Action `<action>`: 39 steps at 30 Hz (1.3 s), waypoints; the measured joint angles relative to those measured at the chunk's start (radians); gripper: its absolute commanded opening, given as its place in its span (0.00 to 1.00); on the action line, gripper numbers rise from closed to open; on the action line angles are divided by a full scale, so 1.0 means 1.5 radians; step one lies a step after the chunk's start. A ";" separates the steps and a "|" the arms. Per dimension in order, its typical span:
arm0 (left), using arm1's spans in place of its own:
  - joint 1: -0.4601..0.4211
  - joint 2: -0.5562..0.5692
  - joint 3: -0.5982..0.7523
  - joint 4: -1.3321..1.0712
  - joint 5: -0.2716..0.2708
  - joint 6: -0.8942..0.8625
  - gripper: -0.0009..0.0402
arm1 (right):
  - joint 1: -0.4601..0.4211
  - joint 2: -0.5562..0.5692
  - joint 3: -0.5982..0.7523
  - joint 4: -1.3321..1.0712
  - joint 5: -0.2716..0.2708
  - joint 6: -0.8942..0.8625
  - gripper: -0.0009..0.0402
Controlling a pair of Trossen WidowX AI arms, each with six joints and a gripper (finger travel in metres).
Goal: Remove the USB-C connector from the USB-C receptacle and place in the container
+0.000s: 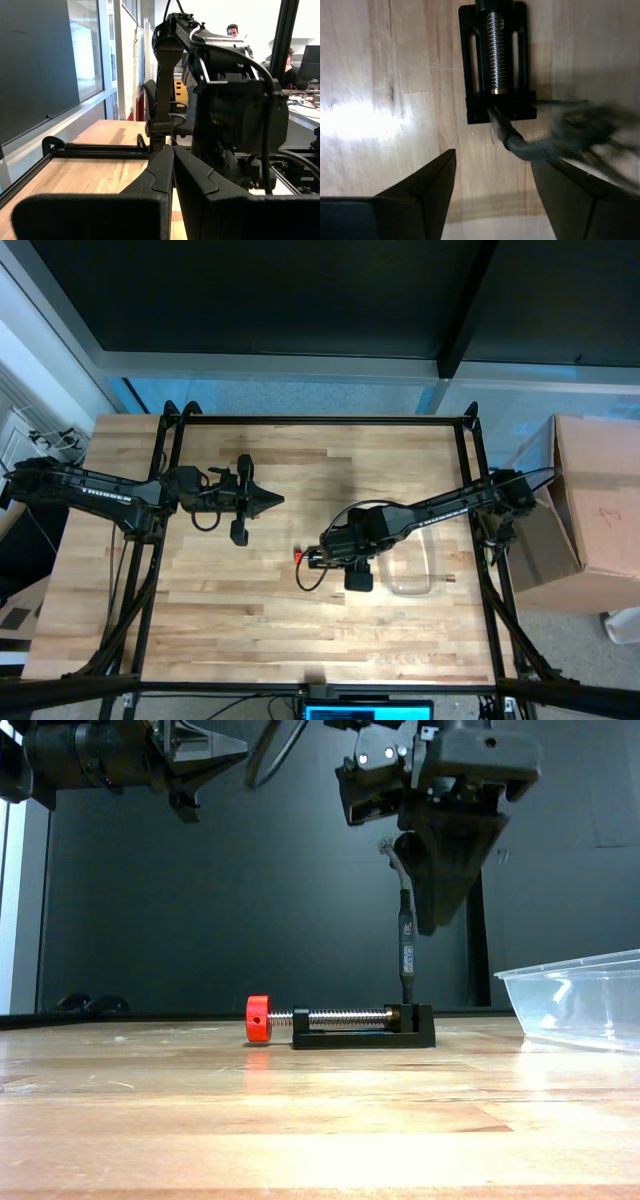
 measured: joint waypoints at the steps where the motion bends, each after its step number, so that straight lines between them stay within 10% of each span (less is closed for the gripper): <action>1: 0.000 0.000 0.000 0.000 0.000 0.000 0.02 | 0.001 0.004 0.000 0.003 0.000 0.000 0.45; 17: 0.000 0.000 0.000 0.000 0.000 0.000 0.02 | 0.002 0.031 -0.001 0.022 -0.002 0.012 0.01; 39: 0.000 0.000 0.000 0.000 0.000 0.000 0.02 | 0.002 -0.001 -0.001 0.026 -0.002 0.010 0.02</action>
